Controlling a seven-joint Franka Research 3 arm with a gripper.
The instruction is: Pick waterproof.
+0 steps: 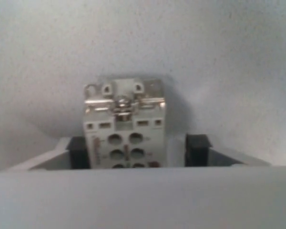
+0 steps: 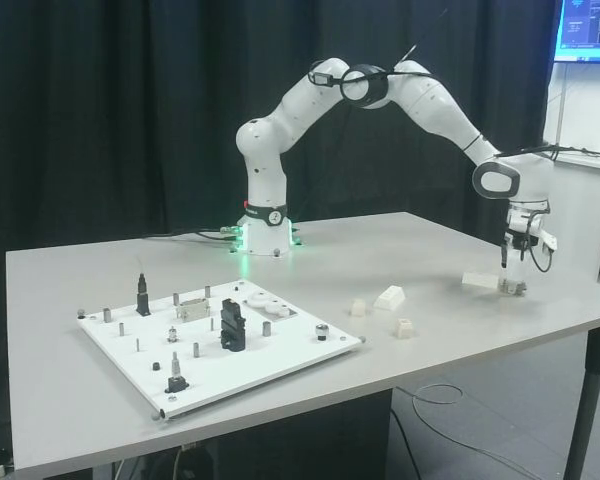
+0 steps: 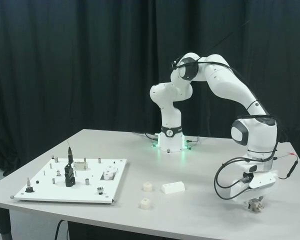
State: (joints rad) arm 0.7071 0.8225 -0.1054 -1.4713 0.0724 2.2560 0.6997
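Observation:
The waterproof connector [image 1: 125,125] is a small white and grey block with round sockets on its face and a metal clip on top. It rests on the grey table [image 2: 430,240] near the right edge, where it shows as a small grey piece [image 2: 515,288] [image 3: 254,205]. My gripper [image 1: 137,151] [image 2: 513,268] [image 3: 250,192] hangs right above it, open. Its black fingertips [image 1: 78,152] straddle the block. One fingertip is close against the block's side; the other stands a small gap away.
A white block [image 2: 477,281] lies just beside the connector. Three more white parts [image 2: 389,296] [image 2: 358,306] [image 2: 404,328] lie mid-table. A white board [image 2: 280,355] [image 3: 65,195] with black and grey fittings fills the left part. The table's edge [image 3: 270,222] runs close to the gripper.

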